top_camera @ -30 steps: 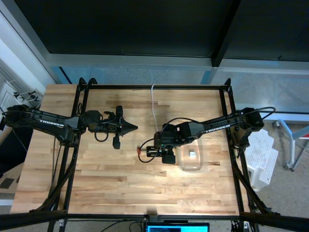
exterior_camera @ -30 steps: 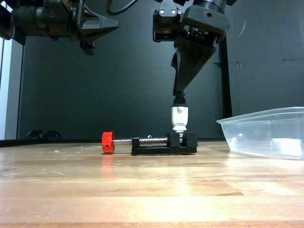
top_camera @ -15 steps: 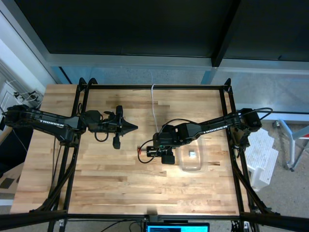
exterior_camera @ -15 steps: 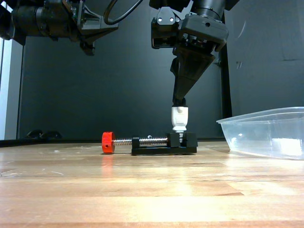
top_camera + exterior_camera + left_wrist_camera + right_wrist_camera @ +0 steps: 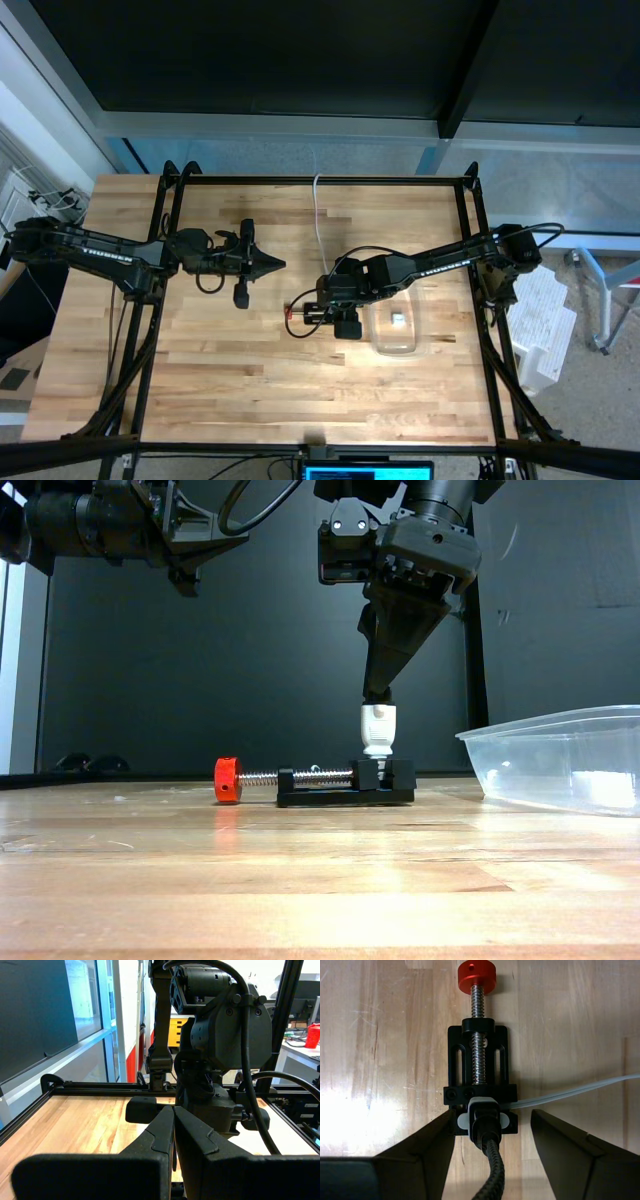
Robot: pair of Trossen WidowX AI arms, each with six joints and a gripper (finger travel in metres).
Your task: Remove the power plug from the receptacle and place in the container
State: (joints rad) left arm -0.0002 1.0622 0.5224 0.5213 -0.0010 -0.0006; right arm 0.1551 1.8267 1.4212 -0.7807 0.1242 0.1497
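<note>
**Right tool (image 5: pixel 492 1112) spread wide over the seated power plug (image 5: pixel 484 1121)**

Right tool hangs directly above the receptacle (image 5: pixel 477 1085), its fingers (image 5: pixel 427 1150) far apart and clasping nothing. They stand either side of the power plug without touching it. The plug sits upright in the receptacle's white face, at the end opposite the red knob (image 5: pixel 477 976), and its braided cord (image 5: pixel 493 1175) runs up between the fingers.

The plug is likely light and rigid in the body but gripped by friction in the socket. It wants a firm pinch on the black body just above the receptacle and a straight pull; the limp cord would be a poor hold.

The container (image 5: pixel 560 760) rests on the bench (image 5: pixel 300 880) just beside the receptacle, on the side away from the knob. Left tool (image 5: pixel 270 264) hovers well apart from the receptacle, off past the knob end, fingers pressed together and empty.
</note>
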